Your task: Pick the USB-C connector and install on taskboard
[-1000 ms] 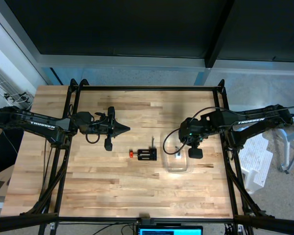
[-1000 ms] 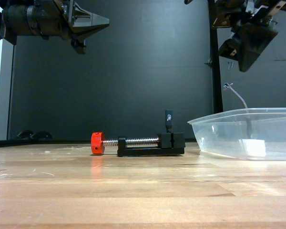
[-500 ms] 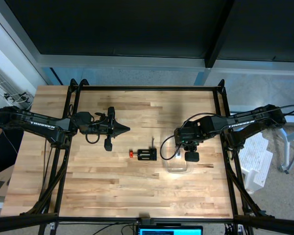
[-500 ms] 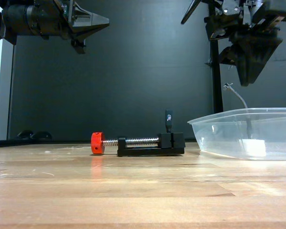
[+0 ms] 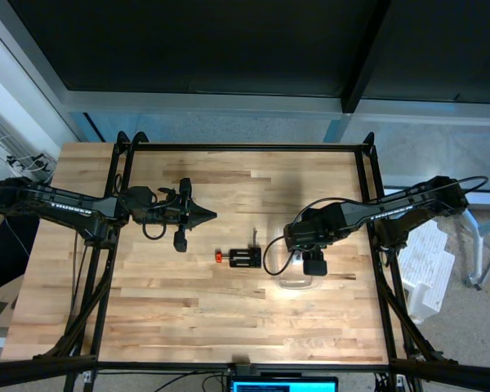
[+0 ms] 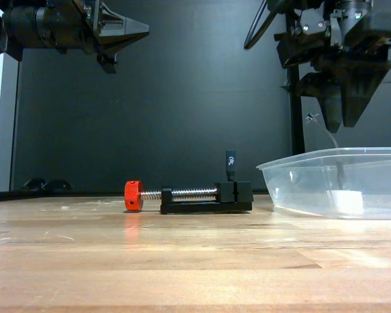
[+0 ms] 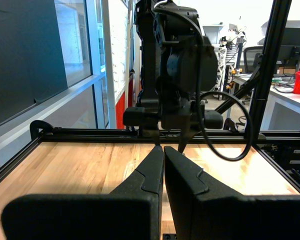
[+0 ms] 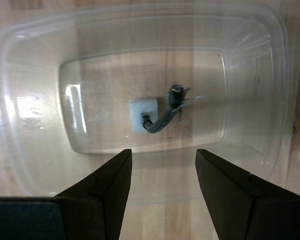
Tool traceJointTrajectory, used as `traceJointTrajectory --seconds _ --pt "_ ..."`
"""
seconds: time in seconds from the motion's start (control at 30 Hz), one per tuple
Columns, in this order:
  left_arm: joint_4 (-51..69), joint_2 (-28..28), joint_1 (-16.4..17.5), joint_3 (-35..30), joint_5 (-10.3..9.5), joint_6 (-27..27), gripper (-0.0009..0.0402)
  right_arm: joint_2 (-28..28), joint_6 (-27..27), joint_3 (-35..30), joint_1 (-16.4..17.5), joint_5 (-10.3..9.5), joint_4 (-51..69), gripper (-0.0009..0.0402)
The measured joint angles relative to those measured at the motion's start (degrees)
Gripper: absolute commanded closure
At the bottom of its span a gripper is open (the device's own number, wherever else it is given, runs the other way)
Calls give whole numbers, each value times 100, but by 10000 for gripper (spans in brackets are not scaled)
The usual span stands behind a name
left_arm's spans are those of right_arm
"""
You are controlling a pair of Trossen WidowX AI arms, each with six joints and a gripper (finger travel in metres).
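Though untouched, connector (image 8: 162, 112) beneath right gripper (image 8: 162, 151)

Even overhead light, sharp views; white glare on the clear plastic tray (image 8: 30, 107) under the right gripper (image 8: 162, 151); left gripper (image 6: 143, 28) dark against a dim backdrop

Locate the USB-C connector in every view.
High: not discernible, under the open right gripper over the tray.
Low: the connector pokes up out of the tray.
Left wrist: absent; left gripper, shut, is parked high at left.
Right wrist: in the tray, against the white square.
Shared landmark: the tray.
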State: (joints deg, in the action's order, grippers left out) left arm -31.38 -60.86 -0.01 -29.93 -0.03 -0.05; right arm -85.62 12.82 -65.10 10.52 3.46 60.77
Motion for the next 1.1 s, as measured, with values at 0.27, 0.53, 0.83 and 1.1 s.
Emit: traceJointTrajectory --seconds 0.27,0.53,0.83,1.1 --pt "2 2 0 -2 0 2 393 -308 22 0 17 -2 -131 208" --pt "0 2 0 0 -2 2 393 -529 22 0 76 -2 -258 208" --pt "0 0 0 0 -2 2 393 -726 35 -26 118 103 -341 208" --pt "4 2 0 0 0 0 393 -772 17 31 149 109 -450 208"
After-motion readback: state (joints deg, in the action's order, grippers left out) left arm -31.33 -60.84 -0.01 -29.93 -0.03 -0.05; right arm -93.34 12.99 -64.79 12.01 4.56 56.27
